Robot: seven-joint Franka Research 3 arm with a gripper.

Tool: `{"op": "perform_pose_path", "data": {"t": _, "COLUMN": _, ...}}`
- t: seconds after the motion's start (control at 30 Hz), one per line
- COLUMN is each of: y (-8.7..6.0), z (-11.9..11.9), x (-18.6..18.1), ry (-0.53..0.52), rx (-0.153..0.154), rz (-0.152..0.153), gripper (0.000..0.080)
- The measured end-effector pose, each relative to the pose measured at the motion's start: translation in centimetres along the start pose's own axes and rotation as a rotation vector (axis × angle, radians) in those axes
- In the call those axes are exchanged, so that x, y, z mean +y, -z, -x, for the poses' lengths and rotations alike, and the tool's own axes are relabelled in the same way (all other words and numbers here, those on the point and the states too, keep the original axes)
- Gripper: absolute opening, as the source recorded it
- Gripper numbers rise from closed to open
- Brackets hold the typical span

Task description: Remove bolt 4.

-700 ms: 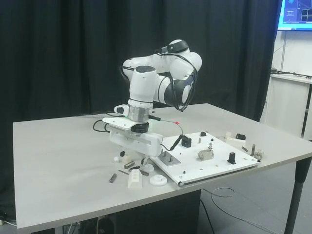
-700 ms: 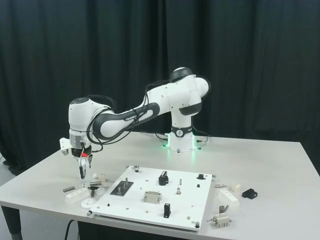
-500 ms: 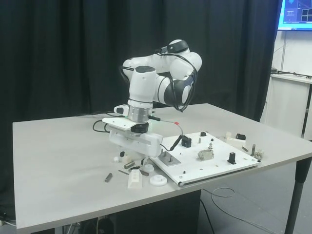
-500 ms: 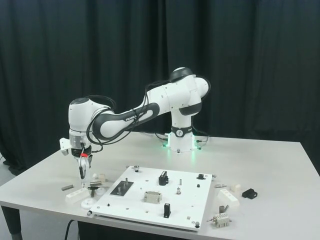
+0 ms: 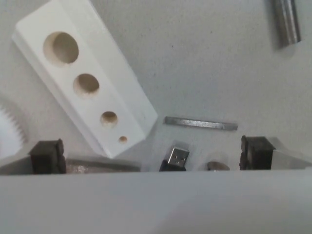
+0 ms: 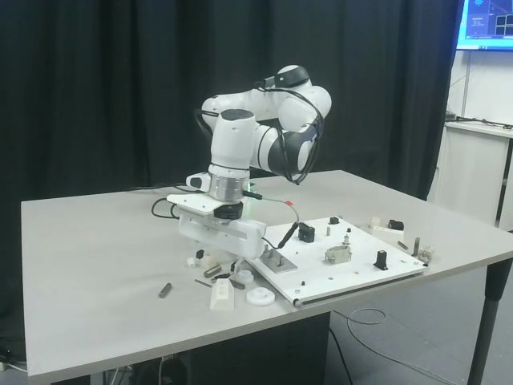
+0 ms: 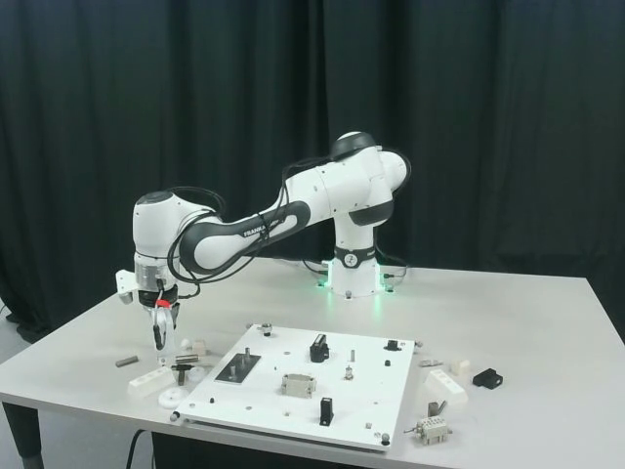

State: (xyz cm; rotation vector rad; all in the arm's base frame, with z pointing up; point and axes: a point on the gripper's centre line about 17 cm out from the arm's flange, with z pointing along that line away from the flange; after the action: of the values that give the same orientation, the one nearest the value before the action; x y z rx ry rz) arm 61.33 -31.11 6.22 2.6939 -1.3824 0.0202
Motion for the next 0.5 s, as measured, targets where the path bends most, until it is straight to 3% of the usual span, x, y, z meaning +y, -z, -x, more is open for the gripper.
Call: {"op": "perform_pose_path", "data": {"t": 0.5, "y": 0.08, "z": -0.21, "x": -0.36, "ry": -0.002, "rx": 0.007, "rz": -0.012, "gripper": 0.0800}}
